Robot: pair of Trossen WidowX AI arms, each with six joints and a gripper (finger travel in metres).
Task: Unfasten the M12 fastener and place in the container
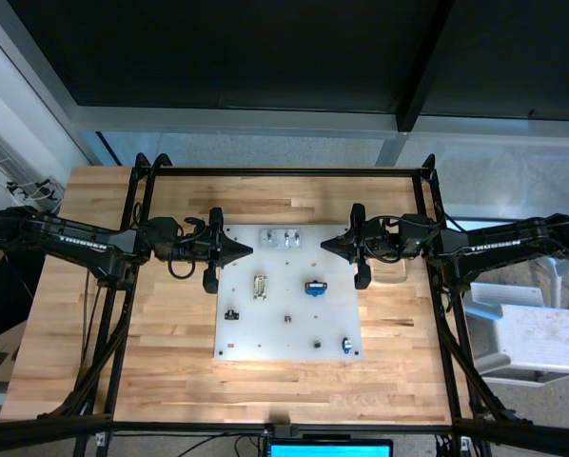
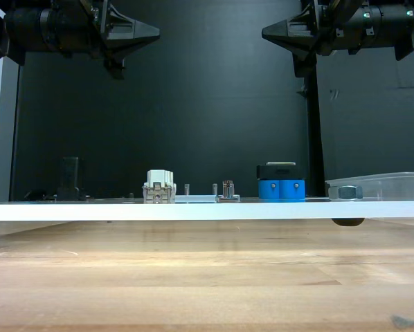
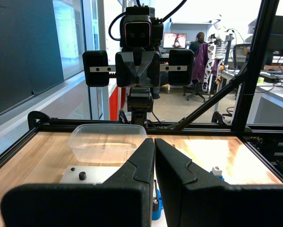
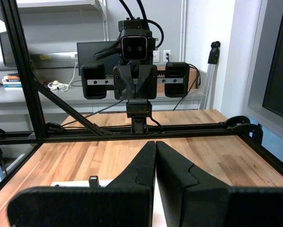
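Well, the small silver nut [image 1: 316,343] is sitting on its stud near the near right edge of the white board [image 1: 265,328], with none of the stud's ribs showing to me. From bench height the nut [image 2: 345,191] is showing as a grey hex just above the board's edge and seeming to lie inside the clear container [image 2: 387,181] behind it. From above, though, the container [image 1: 391,274] is lying off the board's far right side on the bench [image 1: 123,362], well apart from the nut and, as far as I can see, holding nothing. The nut's axis is running straight up, so I judge any turning will have to go about that vertical line.

Both arms are hanging high over the board's far half, pointing level at each other. The right gripper [image 1: 324,243] is hovering with its fingers [image 4: 177,177] pressed together on nothing. The left gripper [image 1: 246,250] is doing the same, with its fingers [image 3: 137,163] closed and empty.

From the right fingers the nut is lying toward the near edge and well below, almost in line. From the left fingers it is lying nearer and off to the right as well. So the right arm is looking the nearer one to me, and the container is lying just under its wrist. I am guessing it will need to open, tip downward and come in from above.
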